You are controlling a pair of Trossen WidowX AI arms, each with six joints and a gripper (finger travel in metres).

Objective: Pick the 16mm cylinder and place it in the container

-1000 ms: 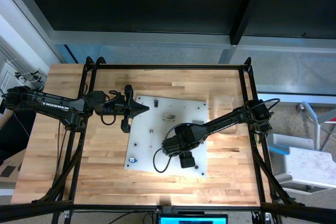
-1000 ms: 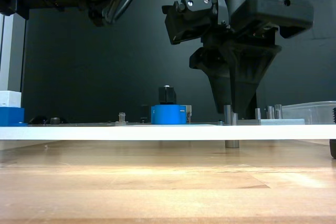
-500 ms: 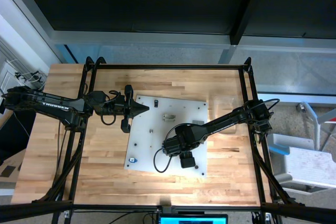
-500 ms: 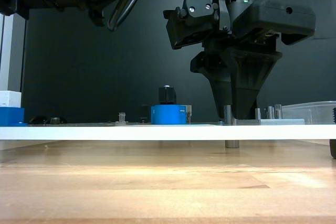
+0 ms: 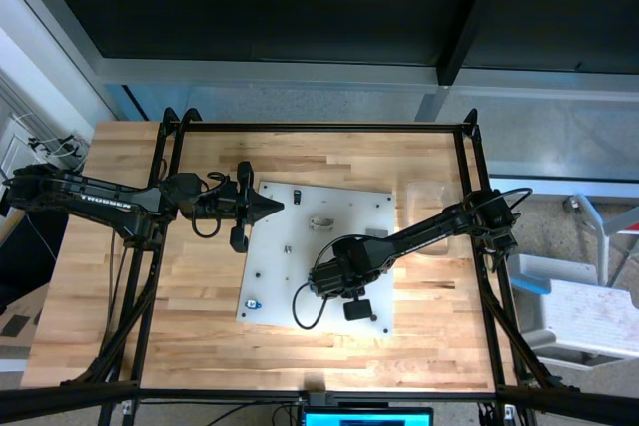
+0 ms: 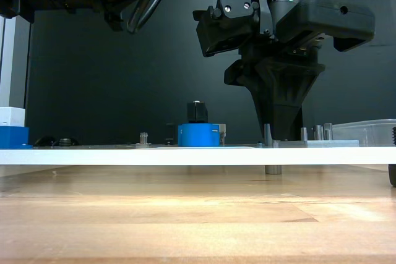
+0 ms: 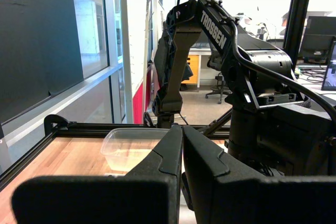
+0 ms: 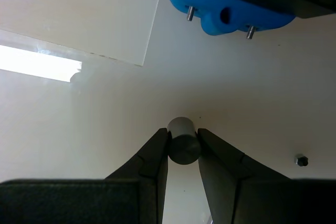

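Right hand (image 8: 182, 139) newly tight around half-hidden 16mm cylinder (image 8: 184, 149); left hand (image 7: 181, 129) together, beside board (image 5: 275, 276).

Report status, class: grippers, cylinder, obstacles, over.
Right gripper shut on the 16mm cylinder, peg seated in the white board, not lifted. Left gripper shut, parked over the board's left edge. Container off the board's far right corner; path looks open.

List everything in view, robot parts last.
task board: one, white, centre of table
table: one, light wood, under everything
16mm cylinder: one, silvery-grey, standing in board, near right
container: one, clear, on table off board's far right corner
blue-and-black part: one, upright on board
thin pegs: about three, grey, right of cylinder
left gripper: one, black, jaws shut, over board's far left edge
right gripper: one, black, jaws shut on cylinder
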